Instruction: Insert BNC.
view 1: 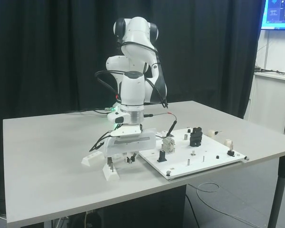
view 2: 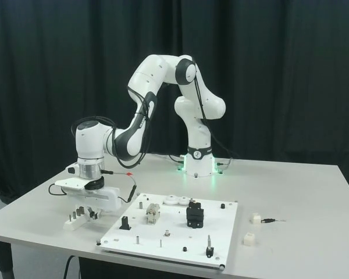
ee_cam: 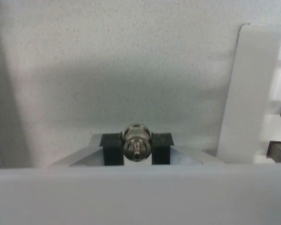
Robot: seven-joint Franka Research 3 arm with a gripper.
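In the wrist view a metal BNC connector [ee_cam: 137, 141] sits between my two black fingers [ee_cam: 111, 149], with its round end facing the camera. My gripper [ee_cam: 137, 148] is shut on it. Below it lies the grey table [ee_cam: 107, 70], and the white task board [ee_cam: 253, 93] shows at one side. From the room views, the gripper [view 1: 125, 159] [view 2: 92, 213] hangs low over the table, just off the board's [view 1: 204, 164] [view 2: 174, 235] edge that is farthest from the loose white blocks. The connector itself is too small to make out in the room views.
White part holders [view 1: 110, 172] [view 2: 75, 221] stand on the table directly under and beside the gripper. The board carries a black block [view 1: 195, 137] [view 2: 194, 216], a grey fixture [view 1: 168, 144] [view 2: 152, 214] and several small posts. Two small white blocks [view 2: 249, 238] lie past the board.
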